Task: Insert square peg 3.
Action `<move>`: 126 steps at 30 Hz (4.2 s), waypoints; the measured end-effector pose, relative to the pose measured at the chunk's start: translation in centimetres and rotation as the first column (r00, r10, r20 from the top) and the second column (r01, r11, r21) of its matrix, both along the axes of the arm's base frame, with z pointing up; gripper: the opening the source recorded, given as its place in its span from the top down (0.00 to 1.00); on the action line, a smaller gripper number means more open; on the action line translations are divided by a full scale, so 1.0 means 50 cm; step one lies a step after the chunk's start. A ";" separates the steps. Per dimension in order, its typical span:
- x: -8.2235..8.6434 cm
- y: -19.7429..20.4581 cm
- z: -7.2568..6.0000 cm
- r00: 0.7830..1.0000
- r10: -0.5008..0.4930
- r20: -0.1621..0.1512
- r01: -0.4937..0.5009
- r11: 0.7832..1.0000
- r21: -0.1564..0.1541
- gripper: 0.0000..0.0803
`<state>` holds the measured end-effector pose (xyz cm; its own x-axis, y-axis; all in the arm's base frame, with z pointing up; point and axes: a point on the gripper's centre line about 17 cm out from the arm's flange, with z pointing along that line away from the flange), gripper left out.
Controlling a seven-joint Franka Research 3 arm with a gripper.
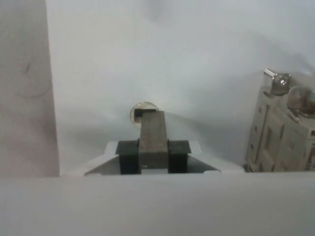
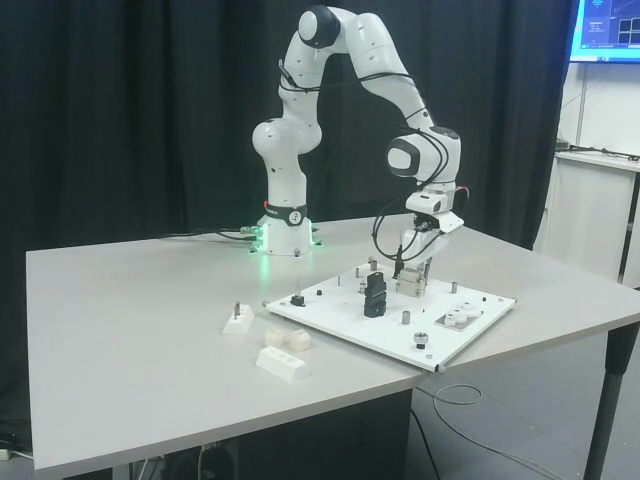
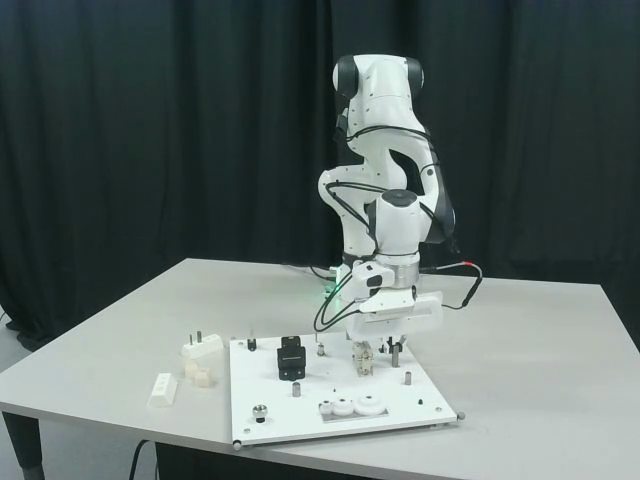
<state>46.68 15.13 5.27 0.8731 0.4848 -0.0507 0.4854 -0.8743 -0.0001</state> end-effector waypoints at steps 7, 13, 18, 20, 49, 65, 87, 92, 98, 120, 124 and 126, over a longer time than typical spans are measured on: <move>0.005 0.001 0.000 1.000 0.009 0.010 -0.009 1.000 0.003 0.86; 0.007 0.003 0.000 1.000 0.006 0.013 -0.006 1.000 0.007 0.86; 0.007 0.003 0.000 1.000 0.005 0.013 -0.005 1.000 0.007 0.86; 0.007 0.003 0.000 1.000 0.004 0.013 -0.004 1.000 0.007 0.86; -0.001 0.013 -0.001 1.000 0.007 0.005 -0.008 1.000 0.012 0.86; 0.001 0.010 -0.003 1.000 0.004 0.006 -0.004 1.000 0.012 0.86; -0.002 0.009 -0.003 1.000 0.020 0.005 -0.020 1.000 0.012 0.86; -0.004 0.008 -0.003 1.000 -0.005 0.004 0.005 1.000 0.013 0.86; -0.006 0.007 -0.003 0.999 -0.038 0.003 0.038 0.999 0.014 0.86; -0.006 0.007 -0.003 0.999 0.044 0.004 -0.044 0.999 0.018 0.86; -0.006 0.006 -0.003 0.998 0.070 0.004 -0.070 0.997 0.018 0.86; -0.006 0.006 -0.003 0.996 0.087 0.004 -0.087 0.996 0.019 0.86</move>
<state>46.37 15.44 5.13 0.8278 0.5597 -0.0383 0.5596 -0.8287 -0.0147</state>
